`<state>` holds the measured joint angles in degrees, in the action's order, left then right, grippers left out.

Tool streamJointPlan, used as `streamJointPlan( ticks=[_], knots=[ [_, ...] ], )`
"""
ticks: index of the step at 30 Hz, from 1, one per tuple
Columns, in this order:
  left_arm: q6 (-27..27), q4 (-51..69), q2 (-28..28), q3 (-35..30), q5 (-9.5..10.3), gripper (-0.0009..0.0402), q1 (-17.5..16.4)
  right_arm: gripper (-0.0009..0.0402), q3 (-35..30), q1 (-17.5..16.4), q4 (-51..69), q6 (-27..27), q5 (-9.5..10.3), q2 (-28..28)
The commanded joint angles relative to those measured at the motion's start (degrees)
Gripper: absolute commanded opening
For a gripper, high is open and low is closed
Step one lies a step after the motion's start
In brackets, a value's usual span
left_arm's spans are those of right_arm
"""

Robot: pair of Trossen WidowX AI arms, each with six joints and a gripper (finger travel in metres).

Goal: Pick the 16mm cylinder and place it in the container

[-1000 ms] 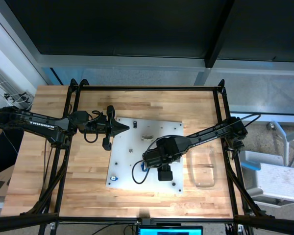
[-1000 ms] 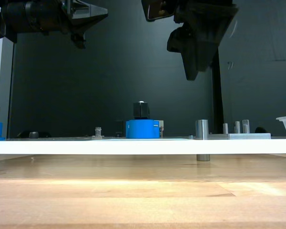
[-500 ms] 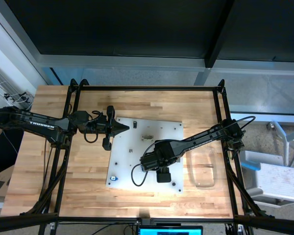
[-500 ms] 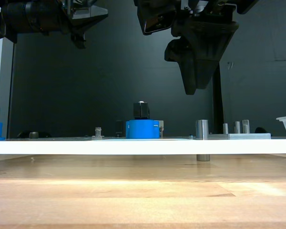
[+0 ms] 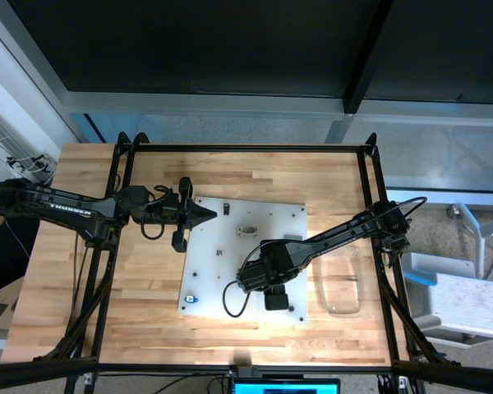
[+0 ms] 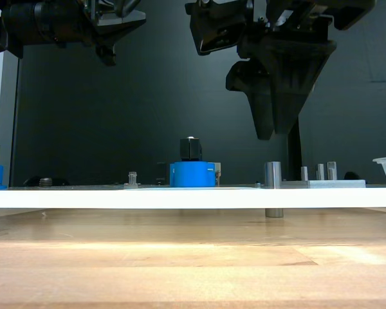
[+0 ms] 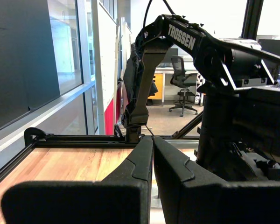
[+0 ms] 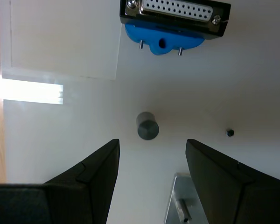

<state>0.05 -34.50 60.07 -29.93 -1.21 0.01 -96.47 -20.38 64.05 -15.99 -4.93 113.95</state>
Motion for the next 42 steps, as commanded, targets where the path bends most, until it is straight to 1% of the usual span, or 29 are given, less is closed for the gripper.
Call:
streamJointPlan(
  ticks=[1,9,18,42],
  knots=[
    [0.0,0.0,0.0,0.0,-0.02,0.0,0.0,0.0197,1.0,-0.2,-1.9,-0.2,-0.02,0.0],
    [0.0,0.0,0.0,0.0,-0.02,0.0,0.0,0.0197,2.1,-0.2,-3.0,-0.2,-0.04,0.0],
    [0.0,0.0,0.0,0.0,-0.02,0.0,0.0,0.0197,4.9,-0.2,-5.9,-0.2,-0.02,0.0],
    [0.0,0.0,0.0,0.0,-0.02,0.0,0.0,0.0196,8.2,0.1,-9.7,0.0,-0.02,0.0]
  ],
)
